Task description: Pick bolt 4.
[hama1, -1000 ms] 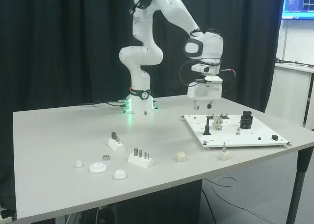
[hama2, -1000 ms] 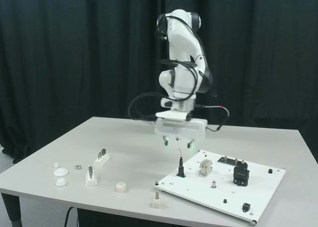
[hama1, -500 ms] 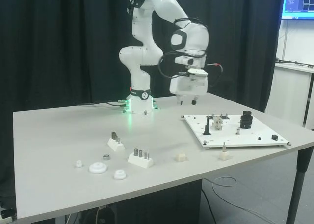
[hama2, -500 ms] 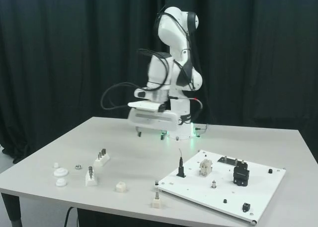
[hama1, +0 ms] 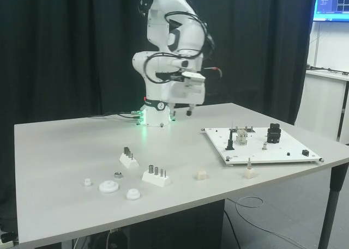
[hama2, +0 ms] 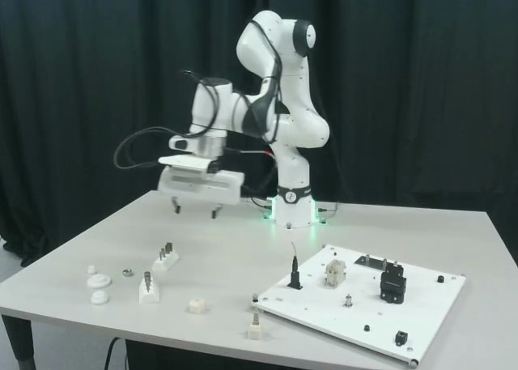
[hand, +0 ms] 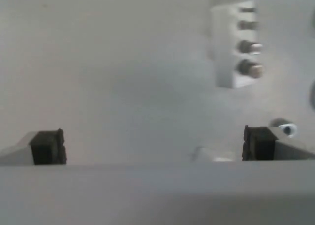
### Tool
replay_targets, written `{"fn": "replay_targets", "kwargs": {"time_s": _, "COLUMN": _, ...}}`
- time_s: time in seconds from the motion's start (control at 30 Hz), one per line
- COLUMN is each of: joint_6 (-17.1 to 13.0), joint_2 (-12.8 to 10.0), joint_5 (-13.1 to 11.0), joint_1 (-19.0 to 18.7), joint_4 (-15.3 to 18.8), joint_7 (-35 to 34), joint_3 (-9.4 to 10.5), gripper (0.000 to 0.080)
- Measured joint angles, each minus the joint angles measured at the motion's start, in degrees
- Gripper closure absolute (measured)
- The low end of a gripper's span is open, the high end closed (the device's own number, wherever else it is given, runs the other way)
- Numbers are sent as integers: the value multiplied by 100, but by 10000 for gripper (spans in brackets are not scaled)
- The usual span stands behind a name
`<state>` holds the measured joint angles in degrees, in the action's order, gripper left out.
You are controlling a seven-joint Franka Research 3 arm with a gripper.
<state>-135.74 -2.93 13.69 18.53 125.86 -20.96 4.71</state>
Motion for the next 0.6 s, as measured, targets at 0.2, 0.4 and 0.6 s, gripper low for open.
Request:
{"fn": "replay_targets", "kwargs": {"time_s": 0.2, "joint_6": -183, "joint_2": -327, "joint_5": -110, "joint_1": 2, "joint_4": -313, "joint_7": 839, "joint_3": -437, "gripper": 3}}
{"fn": "replay_targets", "kwargs": {"time_s": 0.4, "joint_6": -291, "joint_2": -744, "joint_5": -325, "joint_1": 3, "joint_4": -729, "joint_7": 1630, "joint_3": -795, "gripper": 3}}
{"fn": "replay_targets", "kwargs": {"time_s": 0.6, "joint_6": -338, "joint_2": -1219, "joint_5": -571, "joint_1": 15, "joint_4": -1228, "joint_7": 2330, "joint_3": -1097, "gripper": 3}}
